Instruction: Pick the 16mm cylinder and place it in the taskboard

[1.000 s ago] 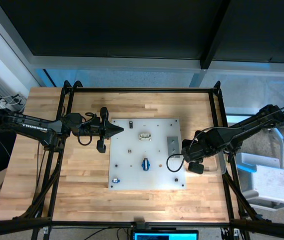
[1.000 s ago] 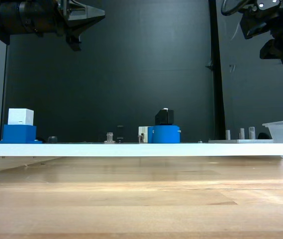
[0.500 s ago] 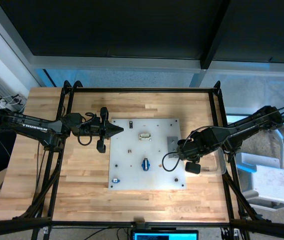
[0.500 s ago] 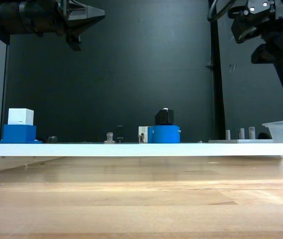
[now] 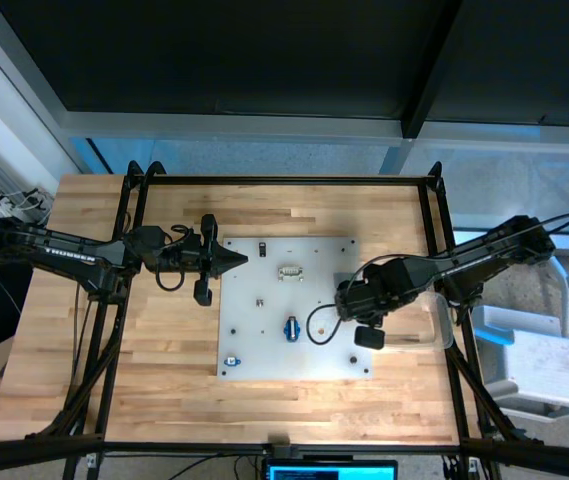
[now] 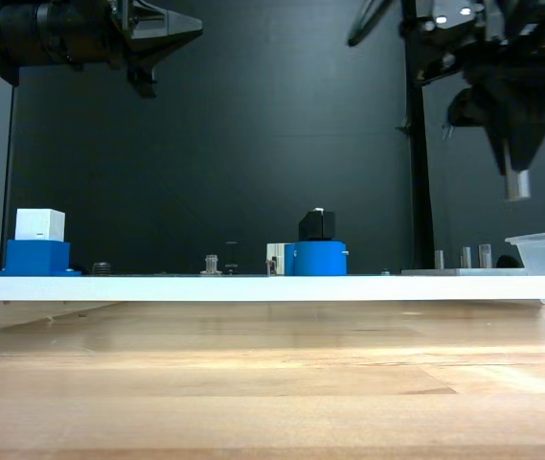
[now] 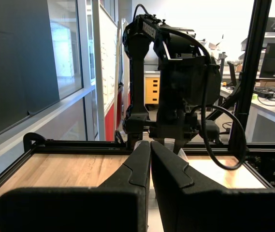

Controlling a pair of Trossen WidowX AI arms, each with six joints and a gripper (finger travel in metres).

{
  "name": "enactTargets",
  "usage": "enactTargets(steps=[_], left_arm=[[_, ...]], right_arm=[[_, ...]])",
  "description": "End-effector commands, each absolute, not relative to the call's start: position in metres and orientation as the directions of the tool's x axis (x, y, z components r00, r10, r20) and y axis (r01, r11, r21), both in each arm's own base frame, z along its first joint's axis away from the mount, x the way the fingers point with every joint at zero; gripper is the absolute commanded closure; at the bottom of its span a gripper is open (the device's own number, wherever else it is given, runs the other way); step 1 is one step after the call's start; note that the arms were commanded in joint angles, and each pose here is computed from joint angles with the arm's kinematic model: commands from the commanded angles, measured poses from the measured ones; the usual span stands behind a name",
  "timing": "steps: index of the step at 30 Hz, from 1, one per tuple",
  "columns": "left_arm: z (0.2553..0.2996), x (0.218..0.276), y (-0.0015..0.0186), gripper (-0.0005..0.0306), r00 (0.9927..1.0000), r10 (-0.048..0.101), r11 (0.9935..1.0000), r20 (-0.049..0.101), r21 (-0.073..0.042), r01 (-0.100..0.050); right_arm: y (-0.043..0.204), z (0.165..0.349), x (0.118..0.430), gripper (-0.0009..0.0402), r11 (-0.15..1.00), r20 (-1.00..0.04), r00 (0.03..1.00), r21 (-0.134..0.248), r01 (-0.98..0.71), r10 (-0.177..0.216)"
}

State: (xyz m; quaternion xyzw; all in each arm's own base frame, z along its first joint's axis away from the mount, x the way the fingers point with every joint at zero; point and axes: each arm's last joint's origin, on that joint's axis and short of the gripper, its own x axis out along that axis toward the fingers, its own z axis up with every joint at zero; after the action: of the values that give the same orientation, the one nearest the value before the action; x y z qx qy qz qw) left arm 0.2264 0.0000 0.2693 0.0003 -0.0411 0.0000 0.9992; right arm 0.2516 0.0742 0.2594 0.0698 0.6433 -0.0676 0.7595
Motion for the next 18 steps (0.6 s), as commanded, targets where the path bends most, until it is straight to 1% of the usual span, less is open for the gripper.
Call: enactTargets(steps=[1, 10, 18], left_arm=[[0.2693, 0.2265, 0.0, 0.03, 0.99662, 0.0, 1.0, 0.082, 0.001, 0.0], [0.2694, 0.2265, 0.0, 0.03, 0.99659, 0.0, 1.0, 0.082, 0.001, 0.0], [0.2693, 0.2265, 0.0, 0.03, 0.99665, 0.0, 1.0, 0.082, 0.001, 0.0]], right_arm=[[0.073, 0.258, 0.263, 0.038, 0.983, -0.988, 0.153, 0.01, 0.182, -0.018], [0.077, 0.254, 0.295, 0.038, 0.988, -0.989, 0.143, -0.001, 0.152, -0.023], [0.081, 0.249, 0.313, 0.038, 0.989, -0.988, 0.155, 0.007, 0.147, -0.016]])
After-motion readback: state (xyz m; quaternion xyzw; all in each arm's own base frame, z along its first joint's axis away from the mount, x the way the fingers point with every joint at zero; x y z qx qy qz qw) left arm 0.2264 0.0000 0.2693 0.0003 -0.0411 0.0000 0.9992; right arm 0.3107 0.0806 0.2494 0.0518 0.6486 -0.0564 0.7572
